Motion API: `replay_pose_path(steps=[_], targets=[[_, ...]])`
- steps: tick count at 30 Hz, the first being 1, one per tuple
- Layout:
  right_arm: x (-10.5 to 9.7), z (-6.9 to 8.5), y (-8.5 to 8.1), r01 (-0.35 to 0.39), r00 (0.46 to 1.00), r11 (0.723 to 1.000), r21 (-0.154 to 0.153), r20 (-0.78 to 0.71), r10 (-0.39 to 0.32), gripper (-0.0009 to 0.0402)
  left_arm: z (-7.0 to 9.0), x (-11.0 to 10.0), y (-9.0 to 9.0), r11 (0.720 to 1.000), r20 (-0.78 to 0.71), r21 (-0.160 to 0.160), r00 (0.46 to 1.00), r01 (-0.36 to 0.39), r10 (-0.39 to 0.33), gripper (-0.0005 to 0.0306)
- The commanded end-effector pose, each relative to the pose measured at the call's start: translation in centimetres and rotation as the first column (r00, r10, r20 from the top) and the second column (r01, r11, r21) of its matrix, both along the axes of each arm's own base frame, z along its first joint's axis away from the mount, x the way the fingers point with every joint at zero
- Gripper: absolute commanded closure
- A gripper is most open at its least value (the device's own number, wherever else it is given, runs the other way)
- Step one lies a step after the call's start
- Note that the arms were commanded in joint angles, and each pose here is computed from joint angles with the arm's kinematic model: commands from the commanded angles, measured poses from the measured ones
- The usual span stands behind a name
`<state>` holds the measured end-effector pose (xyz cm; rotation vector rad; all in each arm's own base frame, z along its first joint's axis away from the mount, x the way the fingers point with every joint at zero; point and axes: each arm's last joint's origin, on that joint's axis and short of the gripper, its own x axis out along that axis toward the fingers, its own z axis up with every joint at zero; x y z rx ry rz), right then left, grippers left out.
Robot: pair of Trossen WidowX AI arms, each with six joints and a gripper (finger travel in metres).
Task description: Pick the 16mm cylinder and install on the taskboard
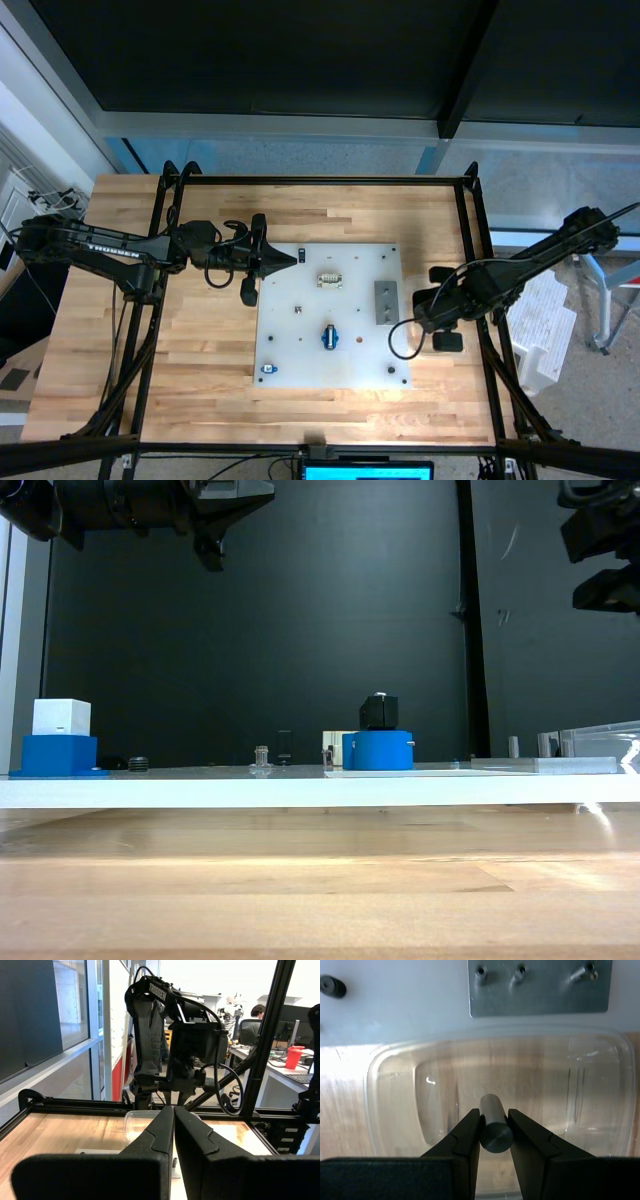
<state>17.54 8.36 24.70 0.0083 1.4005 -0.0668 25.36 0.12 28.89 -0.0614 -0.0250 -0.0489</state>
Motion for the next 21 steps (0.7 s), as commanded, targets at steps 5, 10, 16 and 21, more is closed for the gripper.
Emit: replay_pose_path(steps=[5, 10, 16, 21], targets=[[2.7, 0.5, 0.8, 0.006, 1.0, 1.0, -0.008, -0.011, -0.006, 0.0387, 0.0, 0.0, 0.0, 1.0, 0.001, 0.0, 1.0, 0.0, 0.0, 0.03], [4.7, 0.6, 1.4, 0.017, 1.0, 1.0, -0.01, -0.014, -0.018, 0.0387, 0.0, 0.0, 0.0, 1.0, 0.001, 0.0, 1.0, 0.0, 0.0, 0.03], [7.1, 0.4, 2.1, 0.029, 1.0, 1.0, -0.007, -0.009, -0.029, 0.0387, 0.0, 0.0, 0.0, 1.0, 0.001, 0.0, 1.0, 0.0, 0.0, 0.03], [8.7, 0.4, 2.6, 0.036, 0.999, 0.999, 0.001, 0.009, -0.036, 0.0387, 0.0, 0.0, 0.0, 1.0, 0.001, 0.0, 1.0, 0.0, 0.0, 0.03]])
